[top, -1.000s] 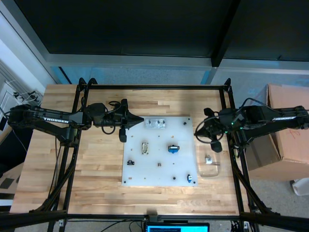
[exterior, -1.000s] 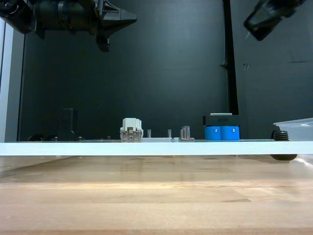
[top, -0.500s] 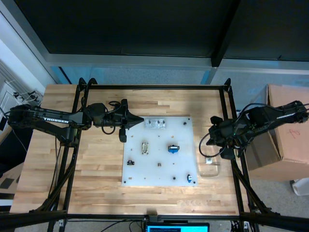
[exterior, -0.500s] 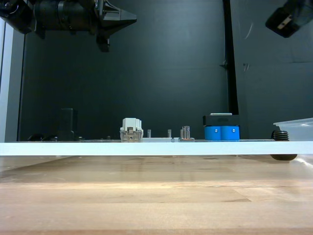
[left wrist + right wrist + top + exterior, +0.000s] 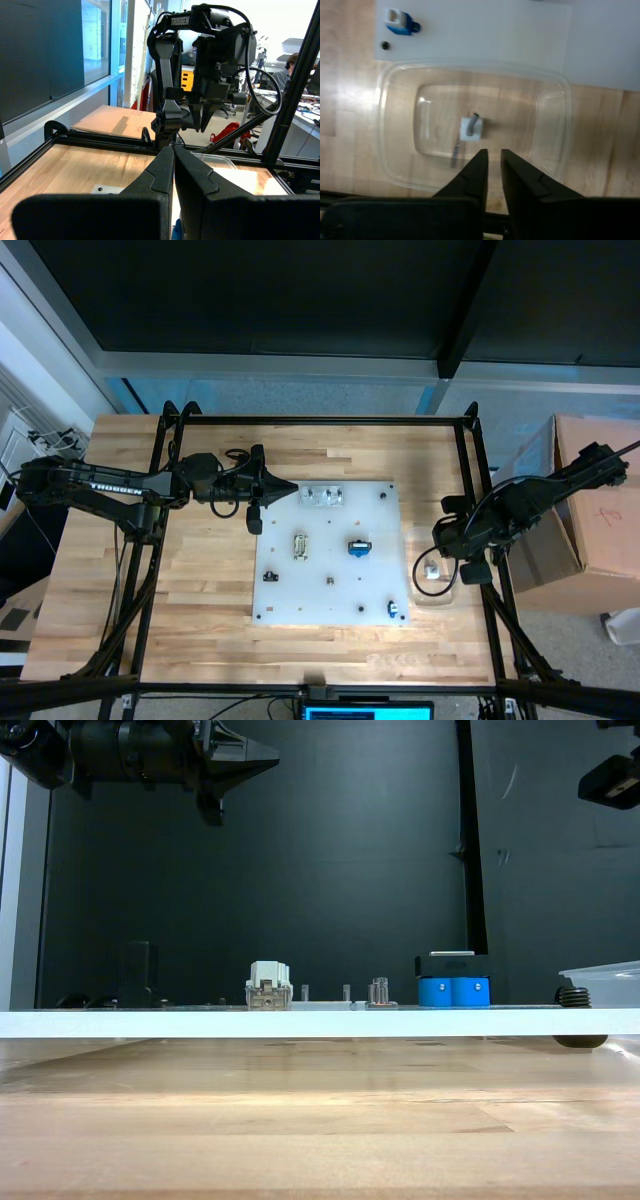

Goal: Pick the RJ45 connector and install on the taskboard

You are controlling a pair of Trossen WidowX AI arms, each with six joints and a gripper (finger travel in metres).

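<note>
The RJ45 connector, a small pale piece, lies free in a clear tray right of the white taskboard. The right wrist view shows the connector on the tray's floor, just beyond my right gripper. Its fingers stand a narrow gap apart with nothing between them. From above, the right gripper hangs over the tray, high up. My left gripper is shut and empty, held high over the board's far left corner, its fingers pressed together.
On the board stand a grey-white socket, a blue block and a smaller blue part, which also shows in the right wrist view. A black frame rings the table. A cardboard box sits at the right.
My right gripper has swung from beside the board's far right corner toward the near side, and now hangs over the tray. The left arm and the connector have not moved.
</note>
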